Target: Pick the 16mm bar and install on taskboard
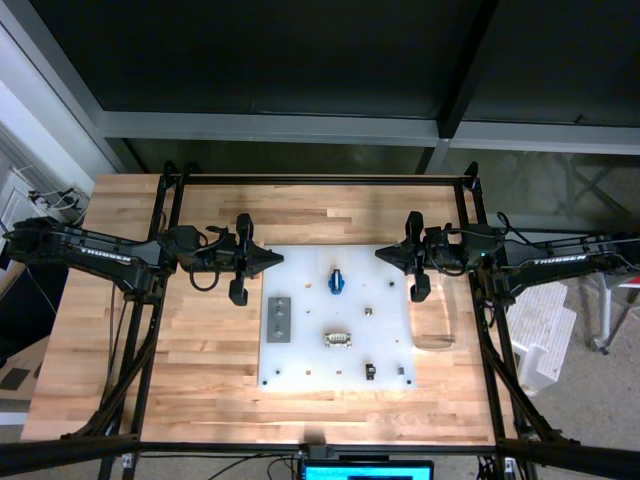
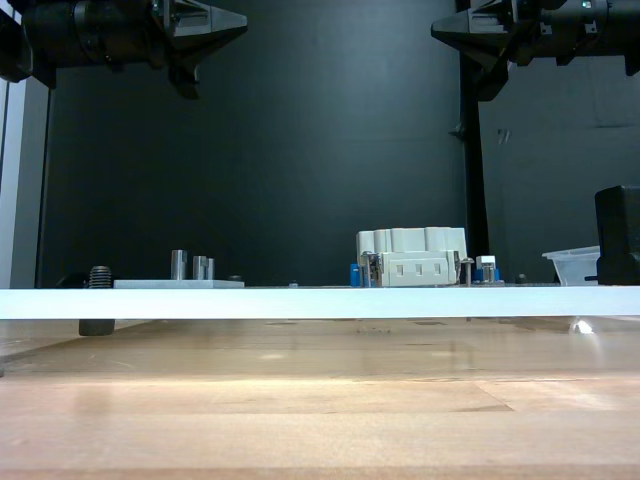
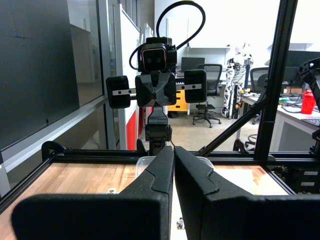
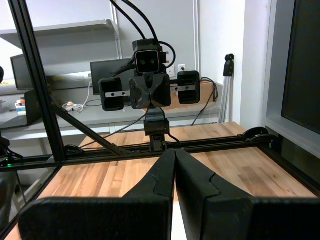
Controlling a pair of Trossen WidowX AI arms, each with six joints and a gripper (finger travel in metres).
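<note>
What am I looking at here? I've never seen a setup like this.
A robot's left arm and right arm stand at the sides of a wooden table. One picture looks down from above, one looks level along the table, and two come from cameras on the arms. The left tool and right tool hang high over the white board, both shut and holding nothing. On the board sit a grey block, a blue part and a beige connector; a clear tub lies beside it. I cannot pick out the 16mm bar.

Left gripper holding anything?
No: left gripper is shut empty above the taskboard's left edge, right gripper shut empty above its right side.
</note>
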